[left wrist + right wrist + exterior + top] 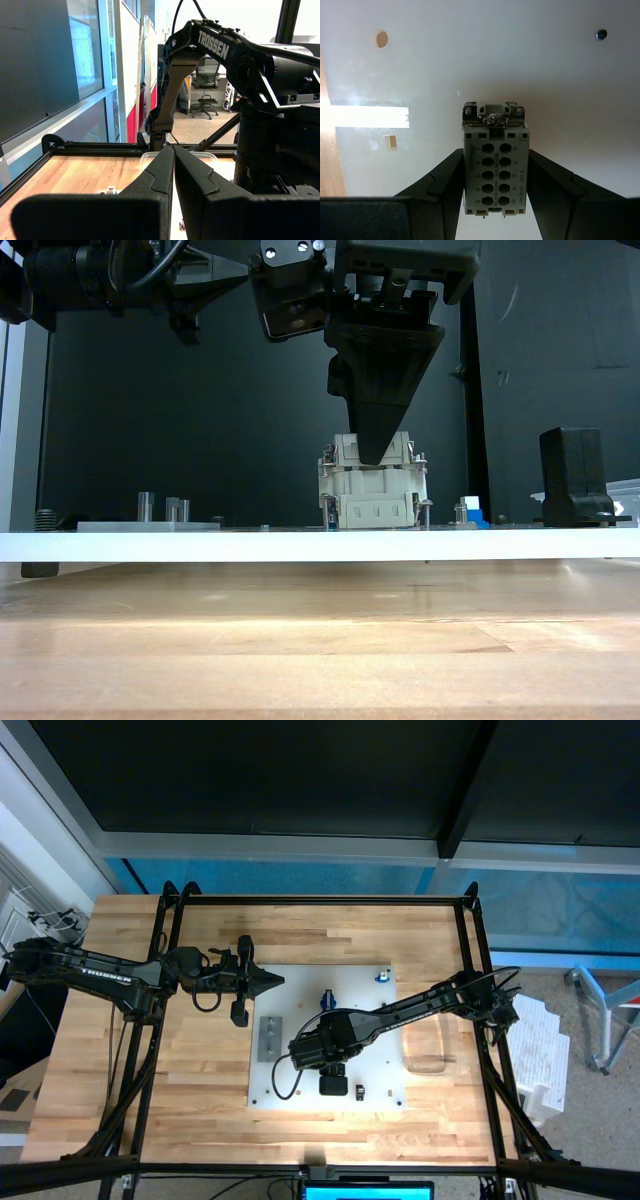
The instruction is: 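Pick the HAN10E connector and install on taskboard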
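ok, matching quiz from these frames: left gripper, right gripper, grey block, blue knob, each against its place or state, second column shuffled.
Column one:
1. left gripper
2. right gripper
3. grey block
4. blue knob

Column two:
A. on the white board, left-arm side
B. shut on the connector, above the board
C. near the board's far right corner
D. shut, empty, raised by the board's far left corner

Pairs: 1-D, 2-B, 3-A, 4-C.
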You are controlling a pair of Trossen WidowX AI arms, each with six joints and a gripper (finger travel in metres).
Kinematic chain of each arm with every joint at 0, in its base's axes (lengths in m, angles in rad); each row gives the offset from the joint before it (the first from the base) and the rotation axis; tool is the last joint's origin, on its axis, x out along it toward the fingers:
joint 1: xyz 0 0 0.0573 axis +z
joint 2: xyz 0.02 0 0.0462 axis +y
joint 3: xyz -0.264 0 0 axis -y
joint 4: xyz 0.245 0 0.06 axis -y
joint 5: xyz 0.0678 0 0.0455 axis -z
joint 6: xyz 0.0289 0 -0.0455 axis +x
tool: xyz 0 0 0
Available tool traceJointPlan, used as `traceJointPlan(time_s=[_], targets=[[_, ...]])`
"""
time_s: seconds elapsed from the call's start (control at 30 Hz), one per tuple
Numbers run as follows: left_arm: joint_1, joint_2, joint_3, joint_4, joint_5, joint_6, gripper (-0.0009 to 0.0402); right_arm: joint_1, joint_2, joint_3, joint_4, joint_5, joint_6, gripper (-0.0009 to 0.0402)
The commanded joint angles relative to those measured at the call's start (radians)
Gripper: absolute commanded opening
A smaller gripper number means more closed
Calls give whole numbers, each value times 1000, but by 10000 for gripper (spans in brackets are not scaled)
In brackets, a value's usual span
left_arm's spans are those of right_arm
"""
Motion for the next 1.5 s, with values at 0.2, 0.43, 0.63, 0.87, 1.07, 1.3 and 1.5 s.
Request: traceJointPlan(time_s=[0.2,0.43,0.63,0.87,1.07,1.3,1.5], targets=[[0,0,0,0,0,0,1,0,-18,-1,0,5,2,115],[0,0,0,0,0,0,1,0,-30,-1,5,4,2,207],[0,0,0,0,0,0,1,0,-41,-1,2,4,2,287],[0,0,0,0,0,0,1,0,-72,12,-36,9,1,323],[0,0,0,1,0,0,1,0,-119,12,-58,9,2,320],[0,0,0,0,0,0,1,0,-129,12,-61,9,2,313],[0,0,0,0,0,0,1,0,-129,12,-61,9,2,314]])
